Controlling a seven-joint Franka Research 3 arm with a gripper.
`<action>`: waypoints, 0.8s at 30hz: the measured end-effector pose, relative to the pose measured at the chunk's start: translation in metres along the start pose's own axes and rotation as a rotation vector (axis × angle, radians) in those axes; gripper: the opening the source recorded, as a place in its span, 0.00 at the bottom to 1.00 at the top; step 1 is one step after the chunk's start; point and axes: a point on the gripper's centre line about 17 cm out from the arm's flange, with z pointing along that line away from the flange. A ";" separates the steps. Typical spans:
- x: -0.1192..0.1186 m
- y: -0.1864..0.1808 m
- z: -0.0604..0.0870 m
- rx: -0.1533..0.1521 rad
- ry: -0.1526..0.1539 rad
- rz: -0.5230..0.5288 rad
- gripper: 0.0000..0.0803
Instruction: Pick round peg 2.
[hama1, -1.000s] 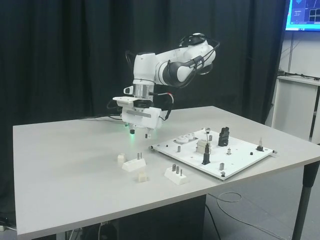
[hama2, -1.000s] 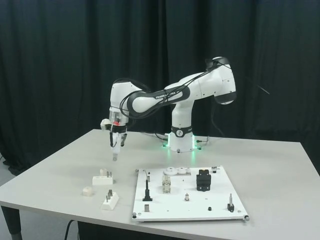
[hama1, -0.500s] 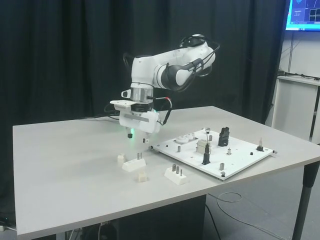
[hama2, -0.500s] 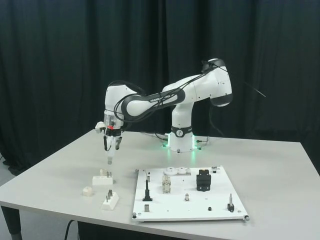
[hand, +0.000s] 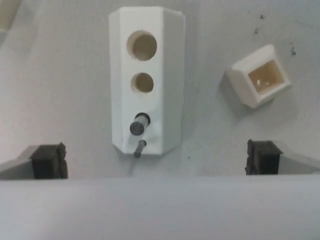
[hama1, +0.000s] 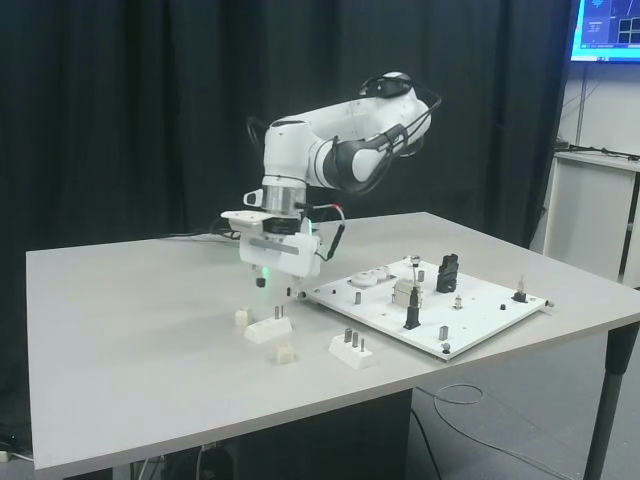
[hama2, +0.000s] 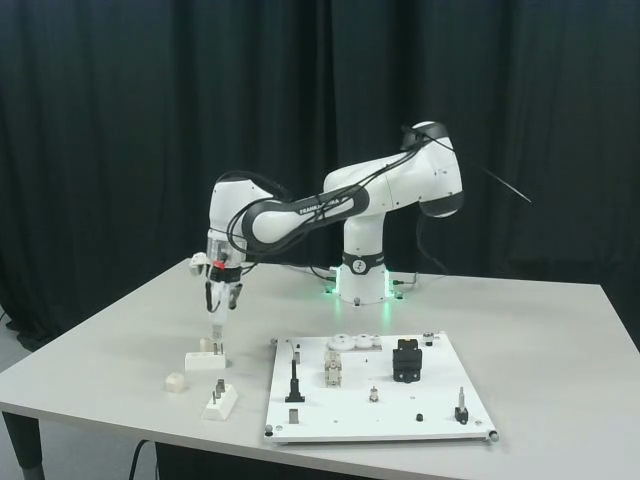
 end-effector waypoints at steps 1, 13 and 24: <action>-0.001 -0.001 0.002 -0.002 -0.002 -0.003 1.00; -0.005 -0.004 0.016 -0.022 -0.010 -0.015 1.00; -0.004 -0.004 0.021 -0.021 0.001 -0.013 1.00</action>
